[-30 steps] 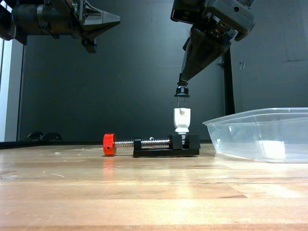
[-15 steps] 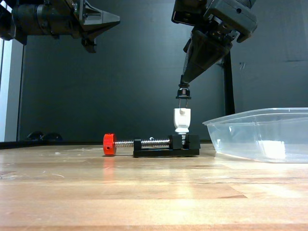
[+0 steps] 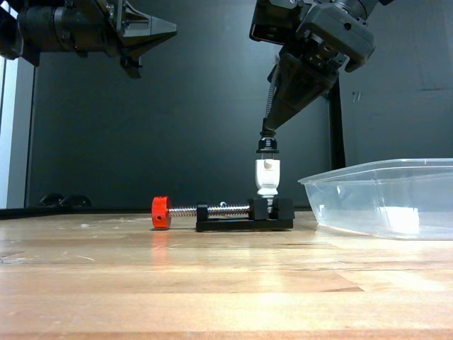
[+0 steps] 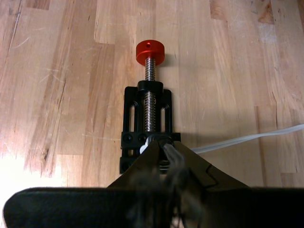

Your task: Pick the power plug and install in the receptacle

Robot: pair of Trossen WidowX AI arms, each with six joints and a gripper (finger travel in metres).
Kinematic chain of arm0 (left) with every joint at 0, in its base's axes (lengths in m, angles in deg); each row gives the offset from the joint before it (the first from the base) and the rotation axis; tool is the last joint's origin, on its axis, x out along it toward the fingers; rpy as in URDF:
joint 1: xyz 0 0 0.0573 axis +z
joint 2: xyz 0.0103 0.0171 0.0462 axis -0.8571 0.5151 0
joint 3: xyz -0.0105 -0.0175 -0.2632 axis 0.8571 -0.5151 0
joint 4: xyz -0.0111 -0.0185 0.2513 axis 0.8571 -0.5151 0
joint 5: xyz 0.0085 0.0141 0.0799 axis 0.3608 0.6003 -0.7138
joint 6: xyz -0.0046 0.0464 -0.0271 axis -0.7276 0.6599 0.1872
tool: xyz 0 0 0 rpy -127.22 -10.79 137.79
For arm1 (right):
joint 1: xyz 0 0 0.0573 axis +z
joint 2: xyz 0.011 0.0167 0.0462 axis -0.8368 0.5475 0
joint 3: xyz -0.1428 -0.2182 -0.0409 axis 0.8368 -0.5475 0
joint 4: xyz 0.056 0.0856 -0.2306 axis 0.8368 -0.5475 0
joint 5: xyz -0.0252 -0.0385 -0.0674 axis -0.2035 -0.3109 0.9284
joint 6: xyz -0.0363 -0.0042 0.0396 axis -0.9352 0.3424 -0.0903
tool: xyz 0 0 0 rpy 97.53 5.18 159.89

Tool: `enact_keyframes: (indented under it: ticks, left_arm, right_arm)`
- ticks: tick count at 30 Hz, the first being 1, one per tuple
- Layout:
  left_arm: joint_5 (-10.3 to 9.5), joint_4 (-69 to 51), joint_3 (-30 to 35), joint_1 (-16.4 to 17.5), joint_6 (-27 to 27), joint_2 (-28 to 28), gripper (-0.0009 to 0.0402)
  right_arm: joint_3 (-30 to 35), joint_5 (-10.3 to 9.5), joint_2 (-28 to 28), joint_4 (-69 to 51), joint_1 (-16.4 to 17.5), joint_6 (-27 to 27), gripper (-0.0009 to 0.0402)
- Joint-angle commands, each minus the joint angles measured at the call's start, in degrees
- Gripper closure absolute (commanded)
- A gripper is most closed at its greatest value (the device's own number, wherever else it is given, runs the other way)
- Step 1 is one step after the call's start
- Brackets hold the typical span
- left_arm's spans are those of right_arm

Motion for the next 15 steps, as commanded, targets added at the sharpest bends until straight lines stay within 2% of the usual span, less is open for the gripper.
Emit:
enact_keyframes:
  ticks: [1,15]
  left_arm:
    - [0.00,0.0,0.0,0.0,0.0,0.0,0.0393]
    - [0.00,0.0,0.0,0.0,0.0,0.0,0.0393]
  right_arm:
    - [-0.1,-0.37,0.7,-0.2,-0.1,0.0,0.0393]
    - [-2.5,-0.44,1.1,0.7,-0.7,0.1,0.0393]
